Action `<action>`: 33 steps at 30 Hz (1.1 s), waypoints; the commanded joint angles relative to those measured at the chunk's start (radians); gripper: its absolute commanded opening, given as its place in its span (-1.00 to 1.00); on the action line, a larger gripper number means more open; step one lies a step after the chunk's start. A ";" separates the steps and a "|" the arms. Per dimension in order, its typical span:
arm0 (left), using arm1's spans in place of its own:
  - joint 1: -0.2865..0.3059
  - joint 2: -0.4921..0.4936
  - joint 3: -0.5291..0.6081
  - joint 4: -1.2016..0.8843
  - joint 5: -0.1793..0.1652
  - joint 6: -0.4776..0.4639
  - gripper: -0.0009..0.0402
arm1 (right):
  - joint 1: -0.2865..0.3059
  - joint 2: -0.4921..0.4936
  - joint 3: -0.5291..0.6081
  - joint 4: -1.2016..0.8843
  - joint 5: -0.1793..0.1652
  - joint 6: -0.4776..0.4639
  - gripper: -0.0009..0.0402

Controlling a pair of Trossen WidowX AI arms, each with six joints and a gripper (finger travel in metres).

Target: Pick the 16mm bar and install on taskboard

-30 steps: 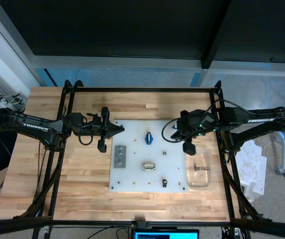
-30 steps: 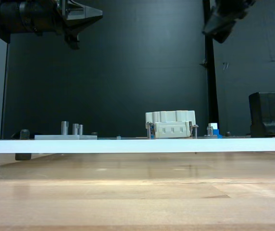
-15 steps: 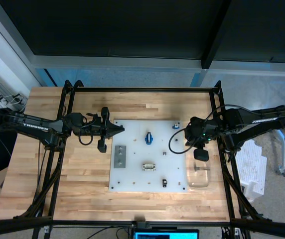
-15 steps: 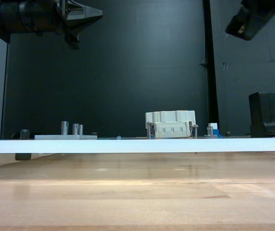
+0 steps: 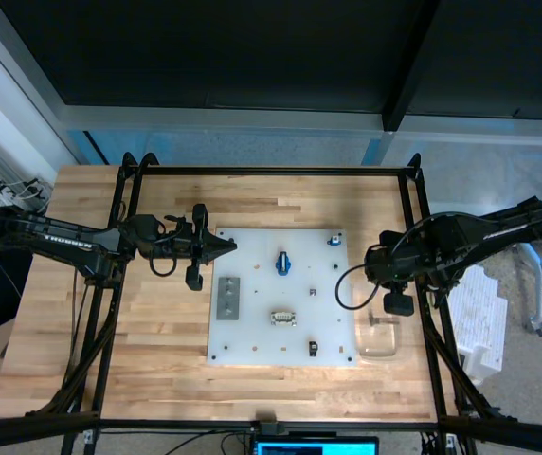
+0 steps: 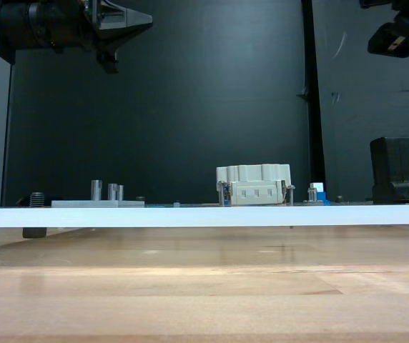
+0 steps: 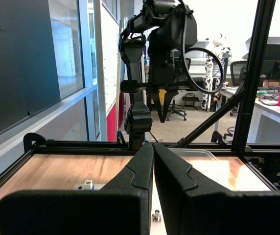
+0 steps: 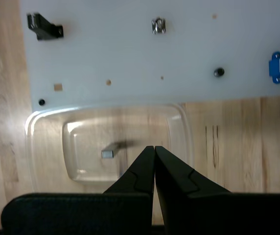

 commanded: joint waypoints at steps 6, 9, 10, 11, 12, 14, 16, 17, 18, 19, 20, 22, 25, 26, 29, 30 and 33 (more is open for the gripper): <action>0.000 0.000 0.000 0.000 0.000 0.000 -0.96 | 0.109 0.050 -0.003 -0.026 0.006 0.095 -0.96; 0.000 0.000 0.000 0.000 0.000 0.000 -0.96 | 0.150 0.064 -0.007 -0.036 0.006 0.142 -0.96; 0.000 0.000 0.000 0.000 0.000 0.000 -0.96 | 0.163 0.069 -0.009 -0.039 0.007 0.152 -0.96; 0.000 0.000 0.000 0.000 0.000 0.000 -0.96 | 0.175 0.072 -0.012 -0.037 0.007 0.162 -0.96; 0.000 0.000 0.000 0.000 0.000 0.000 -0.96 | 0.189 0.078 -0.017 -0.036 0.007 0.172 -0.96; 0.000 0.000 0.000 0.000 0.000 0.000 -0.96 | 0.205 0.090 -0.027 -0.038 0.006 0.189 -0.96; 0.000 0.000 0.000 0.000 0.000 0.000 -0.96 | 0.219 0.104 -0.036 -0.035 0.006 0.209 -0.96; 0.000 0.000 0.000 0.000 0.000 0.000 -0.96 | 0.226 0.111 -0.039 -0.035 0.006 0.219 -0.96; 0.000 0.000 0.000 0.000 0.000 0.000 -0.96 | 0.234 0.118 -0.042 -0.032 0.006 0.226 -0.96; 0.000 0.000 0.000 0.000 0.000 0.000 -0.96 | 0.243 0.122 -0.045 -0.031 0.006 0.232 -0.96; 0.000 0.000 0.000 0.000 0.000 0.000 -0.96 | 0.254 0.126 -0.048 -0.026 0.006 0.242 -0.96; 0.000 0.000 0.000 0.000 0.000 0.000 -0.96 | 0.274 0.132 -0.055 -0.015 0.006 0.251 -0.96; 0.000 0.000 0.000 0.000 0.000 0.000 -0.96 | 0.291 0.142 -0.057 -0.015 0.006 0.266 -0.96; 0.000 0.000 0.000 0.000 0.000 0.000 -0.96 | 0.293 0.146 -0.057 -0.015 0.006 0.269 -0.96; 0.000 0.000 0.000 0.000 0.000 0.000 -0.96 | 0.294 0.156 -0.058 -0.014 0.006 0.269 -0.96; 0.000 0.000 0.000 0.000 0.000 0.000 -0.96 | 0.294 0.160 -0.058 -0.014 0.006 0.269 -0.96; 0.000 0.000 0.000 0.000 0.000 0.000 -0.96 | 0.294 0.168 -0.059 -0.014 0.006 0.269 -0.93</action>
